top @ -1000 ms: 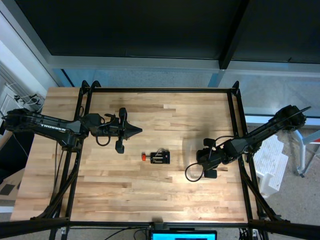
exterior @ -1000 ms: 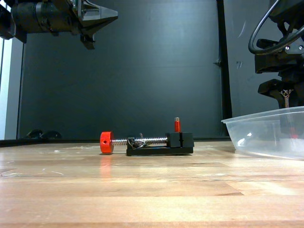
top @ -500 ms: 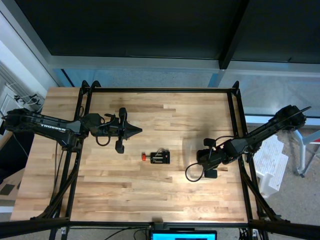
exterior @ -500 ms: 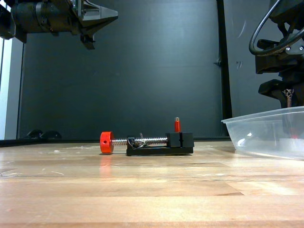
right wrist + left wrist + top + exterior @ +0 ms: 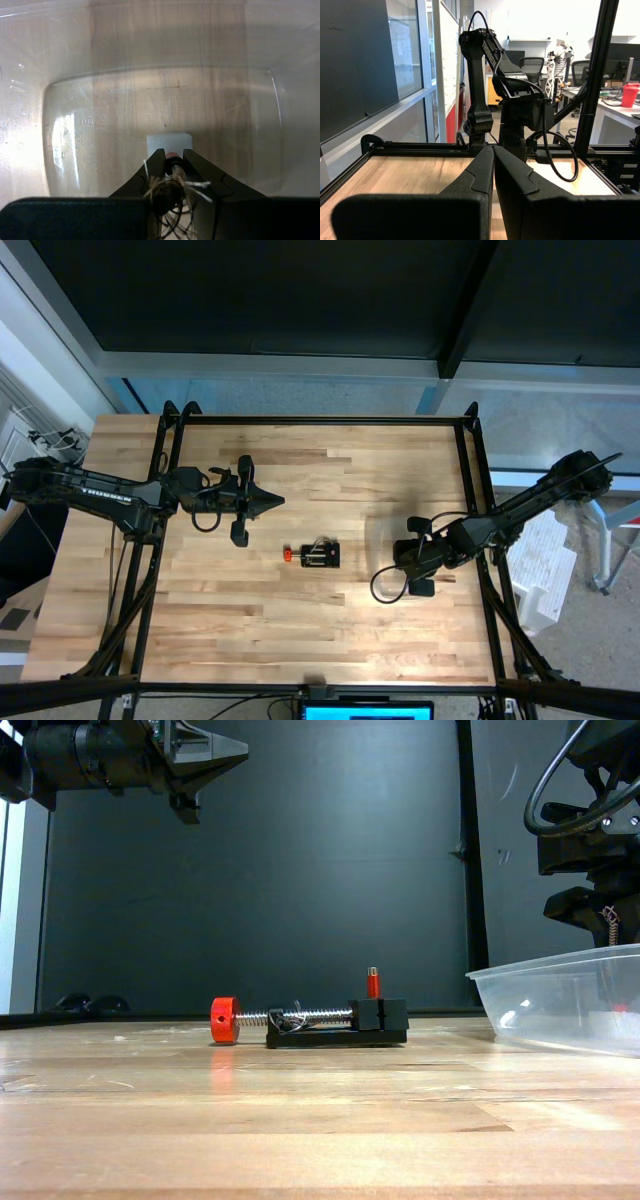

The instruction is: Pick the RCA connector and install on taskboard

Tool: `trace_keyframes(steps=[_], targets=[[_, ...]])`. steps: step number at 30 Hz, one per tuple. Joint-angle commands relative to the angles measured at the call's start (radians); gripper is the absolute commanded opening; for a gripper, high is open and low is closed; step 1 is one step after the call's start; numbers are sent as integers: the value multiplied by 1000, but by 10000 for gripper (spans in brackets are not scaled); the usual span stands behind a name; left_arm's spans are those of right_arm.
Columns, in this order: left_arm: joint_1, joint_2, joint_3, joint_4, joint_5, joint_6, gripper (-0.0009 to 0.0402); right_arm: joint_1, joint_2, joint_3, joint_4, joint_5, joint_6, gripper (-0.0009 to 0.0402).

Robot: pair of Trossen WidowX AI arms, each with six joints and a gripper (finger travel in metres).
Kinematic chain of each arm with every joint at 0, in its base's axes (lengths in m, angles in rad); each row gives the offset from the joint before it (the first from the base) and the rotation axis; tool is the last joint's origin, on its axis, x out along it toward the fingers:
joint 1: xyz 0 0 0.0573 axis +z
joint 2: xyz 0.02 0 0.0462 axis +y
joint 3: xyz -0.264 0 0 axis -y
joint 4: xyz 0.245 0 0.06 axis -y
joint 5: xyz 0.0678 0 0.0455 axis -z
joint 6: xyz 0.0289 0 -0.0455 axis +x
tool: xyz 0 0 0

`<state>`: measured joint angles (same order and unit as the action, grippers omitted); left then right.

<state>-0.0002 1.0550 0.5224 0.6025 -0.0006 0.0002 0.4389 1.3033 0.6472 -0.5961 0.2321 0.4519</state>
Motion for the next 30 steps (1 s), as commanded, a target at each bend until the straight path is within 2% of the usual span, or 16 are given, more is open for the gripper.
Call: trace_keyframes(steps=[1, 15, 20, 24, 30], targets=[[0, 0, 0, 0, 0, 0, 0, 0, -1, 0, 2, 0, 0, 2], [0, 0, 0, 0, 0, 0, 0, 0, -69, 59, -117, 2, -14, 0], [0, 0, 0, 0, 0, 0, 0, -1, -109, 117, -195, 0, -14, 0], [0, 0, 0, 0, 0, 0, 0, -11, -135, 180, -262, -26, -13, 0], [0, 0, 0, 0, 0, 0, 0, -22, -139, 254, -333, -26, -13, 0]])
